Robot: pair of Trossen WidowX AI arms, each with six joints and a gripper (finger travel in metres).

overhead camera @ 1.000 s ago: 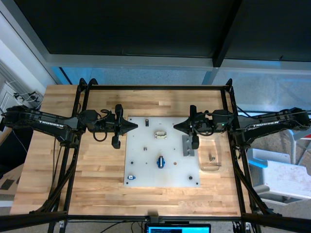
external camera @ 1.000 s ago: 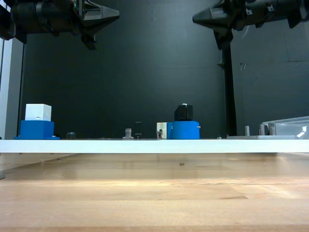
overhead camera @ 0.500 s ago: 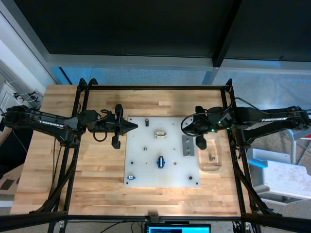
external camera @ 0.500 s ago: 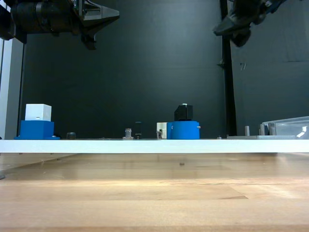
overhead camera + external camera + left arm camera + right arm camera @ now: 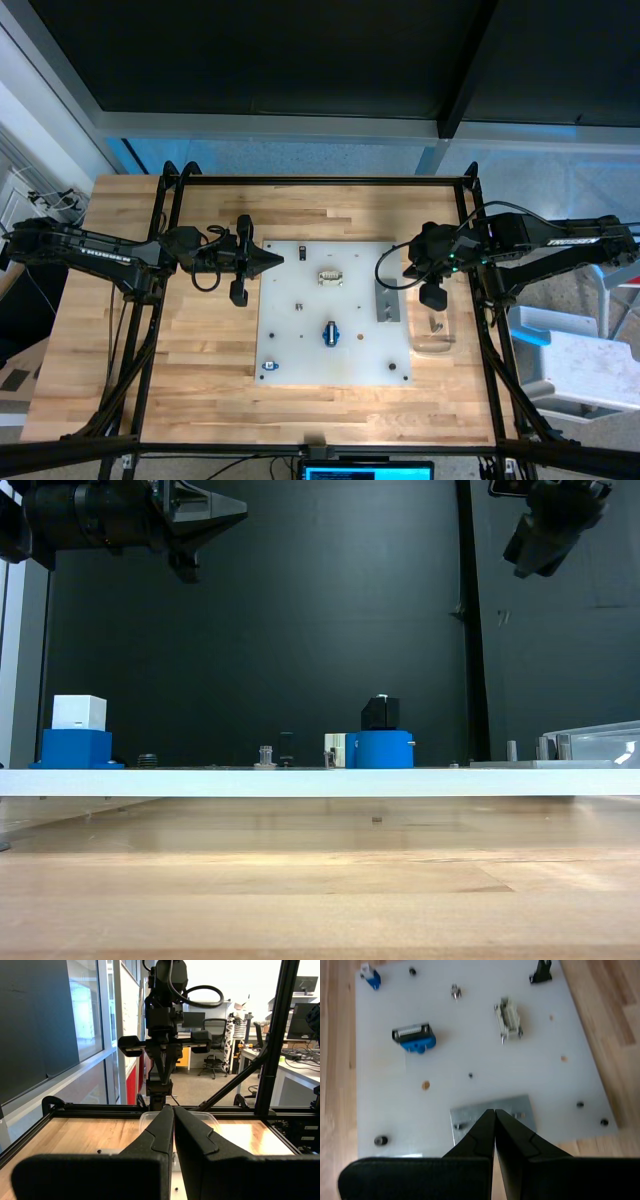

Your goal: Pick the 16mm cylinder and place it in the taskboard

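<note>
The 16mm cylinder (image 5: 436, 325) is a tiny grey peg lying in the clear tray (image 5: 447, 340) just right of the taskboard (image 5: 300, 345). My right gripper (image 5: 412, 268) hangs high over the board's right edge, tilted downward and shut on nothing. In the right wrist view its closed fingertips (image 5: 495, 1111) point at the grey block (image 5: 470, 1116) on the taskboard (image 5: 470, 1035); the cylinder is out of that view. My left gripper (image 5: 276, 258) is parked level above the board's left edge. It is shut and empty, as the left wrist view shows (image 5: 173, 1108).
On the board sit a grey metal block (image 5: 387, 298), a blue part (image 5: 330, 333), a pale connector (image 5: 330, 276) and a small blue-and-white piece (image 5: 270, 366). A black frame rail (image 5: 480, 300) runs beside the tray. Both grippers (image 5: 238, 513) (image 5: 515, 565) hang well above the board.
The right gripper has drawn back to the right, off the board's middle towards the tray, and tipped from level to pointing downward. The left arm has not moved.
</note>
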